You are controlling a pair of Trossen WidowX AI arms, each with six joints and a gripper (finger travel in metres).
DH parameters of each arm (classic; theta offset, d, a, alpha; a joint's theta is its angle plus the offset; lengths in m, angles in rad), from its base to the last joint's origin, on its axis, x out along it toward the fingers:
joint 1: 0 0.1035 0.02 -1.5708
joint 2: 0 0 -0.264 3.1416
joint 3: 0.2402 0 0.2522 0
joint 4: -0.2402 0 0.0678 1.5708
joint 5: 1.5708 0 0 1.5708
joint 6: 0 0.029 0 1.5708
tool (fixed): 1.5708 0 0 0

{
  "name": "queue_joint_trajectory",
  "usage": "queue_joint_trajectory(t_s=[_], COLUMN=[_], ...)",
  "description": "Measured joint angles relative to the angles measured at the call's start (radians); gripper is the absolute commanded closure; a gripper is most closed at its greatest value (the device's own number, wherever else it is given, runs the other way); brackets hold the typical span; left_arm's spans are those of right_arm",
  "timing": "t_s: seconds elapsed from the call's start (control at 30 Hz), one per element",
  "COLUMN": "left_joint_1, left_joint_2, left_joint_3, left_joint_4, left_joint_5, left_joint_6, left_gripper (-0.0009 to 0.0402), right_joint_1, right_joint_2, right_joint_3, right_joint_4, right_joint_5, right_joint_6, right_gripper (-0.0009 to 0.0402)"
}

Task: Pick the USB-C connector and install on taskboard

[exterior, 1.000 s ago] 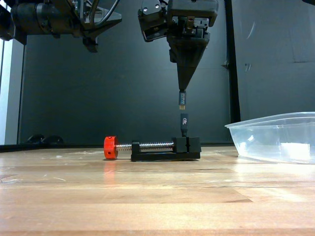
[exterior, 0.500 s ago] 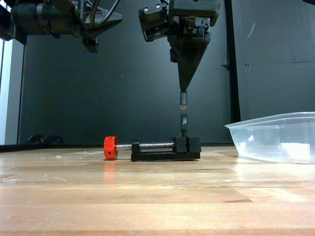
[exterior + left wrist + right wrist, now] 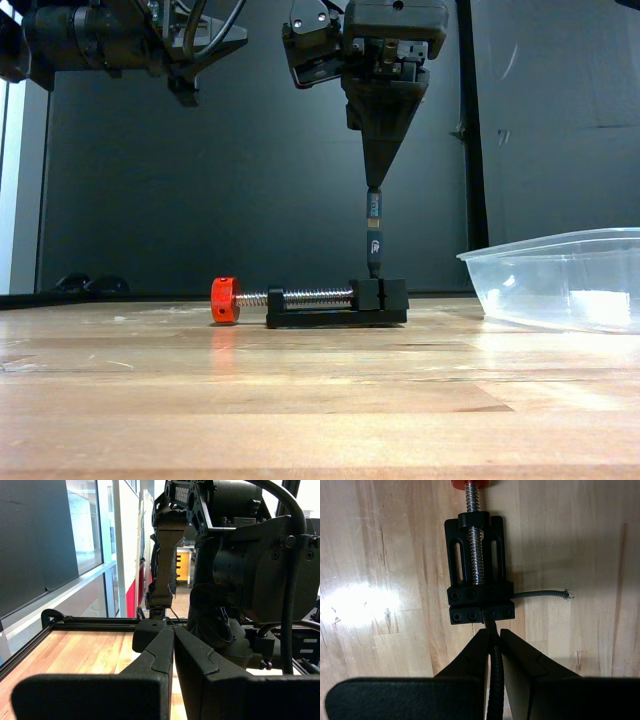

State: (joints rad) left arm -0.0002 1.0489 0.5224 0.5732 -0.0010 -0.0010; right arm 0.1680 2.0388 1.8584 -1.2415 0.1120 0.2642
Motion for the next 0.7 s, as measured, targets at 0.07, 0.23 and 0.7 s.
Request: queue_joint_trajectory(t_s=[0.07, 0.23, 0.7], left_joint_1=[0.000, 0.000, 0.000], left_joint_2=[0.000, 0.000, 0.000], left_joint_3=[0.000, 0.000, 0.000], left_joint_4=[0.000, 0.000, 0.000], left_joint_5=[0.000, 0.000, 0.000], left_joint_6=[0.000, 0.000, 0.000], left_gripper=[0.0393, 0.0393, 0.0393], right_joint_1=[0.000, 0.000, 0.002], right_joint_2=[0.000, 0.000, 0.000], right_joint_3=[-0.002, -0.003, -0.013], right_joint_4=[0.001, 0.006, 0.008], right_joint_5=[0.000, 0.000, 0.000], right_joint_6=[0.000, 0.000, 0.010], right_gripper=[0.0394, 0.0393, 0.0393])
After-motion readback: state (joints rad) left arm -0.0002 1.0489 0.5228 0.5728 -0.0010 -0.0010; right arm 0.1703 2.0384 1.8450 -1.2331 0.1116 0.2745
